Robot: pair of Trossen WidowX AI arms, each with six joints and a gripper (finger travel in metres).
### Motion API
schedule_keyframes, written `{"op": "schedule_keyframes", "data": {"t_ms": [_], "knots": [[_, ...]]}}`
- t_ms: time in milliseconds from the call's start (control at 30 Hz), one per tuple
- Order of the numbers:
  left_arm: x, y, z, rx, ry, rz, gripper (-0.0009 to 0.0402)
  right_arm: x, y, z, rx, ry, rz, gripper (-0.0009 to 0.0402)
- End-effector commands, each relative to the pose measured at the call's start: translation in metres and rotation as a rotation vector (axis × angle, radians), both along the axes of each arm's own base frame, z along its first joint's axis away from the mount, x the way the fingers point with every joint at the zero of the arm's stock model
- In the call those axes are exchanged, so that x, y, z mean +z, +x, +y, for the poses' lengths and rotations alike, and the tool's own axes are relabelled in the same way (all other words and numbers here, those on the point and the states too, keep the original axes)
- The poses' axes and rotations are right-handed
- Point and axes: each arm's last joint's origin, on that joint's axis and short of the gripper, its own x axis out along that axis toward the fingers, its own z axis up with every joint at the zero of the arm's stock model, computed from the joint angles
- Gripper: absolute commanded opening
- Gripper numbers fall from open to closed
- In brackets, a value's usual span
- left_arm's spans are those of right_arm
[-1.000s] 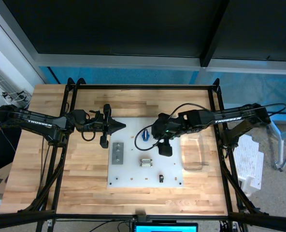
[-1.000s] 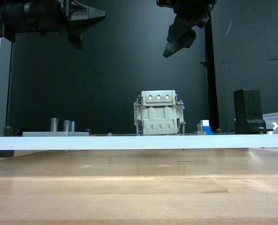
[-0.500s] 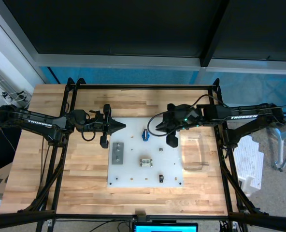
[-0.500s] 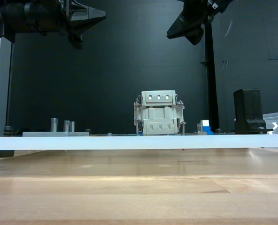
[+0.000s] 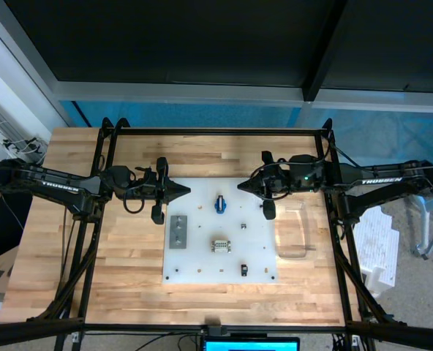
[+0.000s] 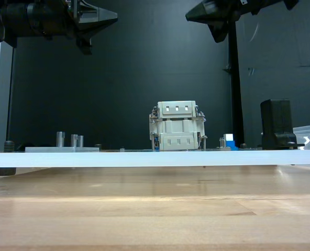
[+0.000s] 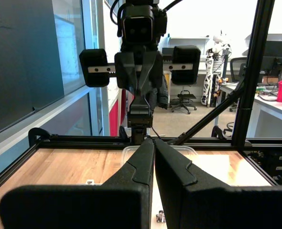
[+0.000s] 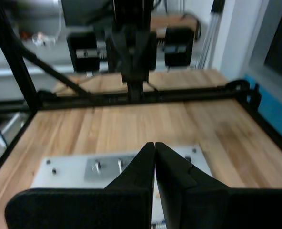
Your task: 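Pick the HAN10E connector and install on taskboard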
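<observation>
Below left tool (image 5: 186,191), right tool (image 5: 241,186): connector (image 5: 219,246)

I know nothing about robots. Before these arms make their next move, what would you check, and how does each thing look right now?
1. The connector on the board: ok, it stands upright near the middle.
2. The connector fully seated: cannot tell.
3. The right claw empty: ok, shut on nothing, above the board's far edge.
4. The left claw empty: ok, shut on nothing, above the board's far left corner.
5. Both claws apart from the connector: ok, each hangs high above it.
</observation>
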Motion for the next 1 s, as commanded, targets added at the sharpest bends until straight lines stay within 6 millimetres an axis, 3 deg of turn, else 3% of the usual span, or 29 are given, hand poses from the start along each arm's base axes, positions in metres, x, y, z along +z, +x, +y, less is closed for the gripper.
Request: {"op": "schedule_keyframes", "data": {"t_ms": [33,500,1000], "knots": [[0.0,0.0,0.0,0.0,0.0,0.0,0.0001,-0.006,-0.002,-0.003,0.008,0.006,-0.049,0.0],[0.0,0.0,0.0,0.0,0.0,0.0,0.0001,-0.027,-0.008,-0.005,0.013,0.076,-0.234,0.0],[0.0,0.0,0.0,0.0,0.0,0.0,0.0001,-0.039,-0.016,-0.005,0.013,0.082,-0.238,0.0]]}}
